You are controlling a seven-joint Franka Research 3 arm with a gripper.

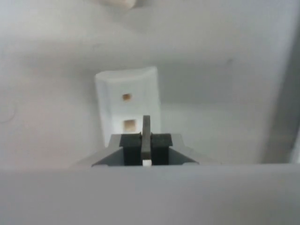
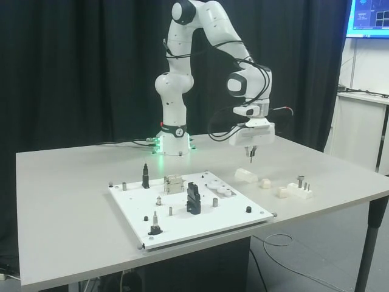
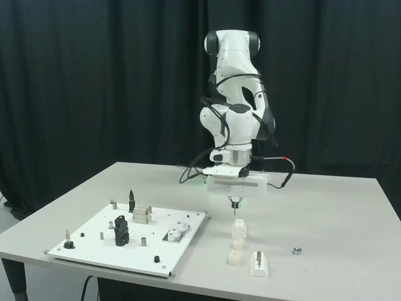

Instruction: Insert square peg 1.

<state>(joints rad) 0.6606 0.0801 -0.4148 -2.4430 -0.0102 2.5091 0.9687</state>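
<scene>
Closest to the wrist camera, the black two-fingered gripper [image 1: 146, 150] is shut on a slim grey square peg [image 1: 146, 136], which stands upright between the pads with its long axis running straight down, white at its upper end. Just beyond the peg's lower tip lies a white plastic holder block [image 1: 127, 105] with two small square sockets in a row; the nearer socket sits just beside the tip and a little off to one side, not yet under it. That offset is, I judge, what the coming move turns on: a small sideways shift, then a straight descent along the peg's own axis.

Left to right in the first room view: a white square assembly board [image 2: 182, 222] carrying black and grey fixtures lies on the grey table [image 2: 67, 194]; behind it stands the white arm [image 2: 182, 79]; the gripper [image 2: 250, 152] hangs clear above the table with the peg pointing down; beneath it rests the white holder block [image 2: 246, 176]; then two smaller white blocks, the farther one bearing upright pins [image 2: 298, 188].

In the second room view the peg tip [image 3: 235, 207] hovers above the holder block [image 3: 239, 229], apart from it.
</scene>
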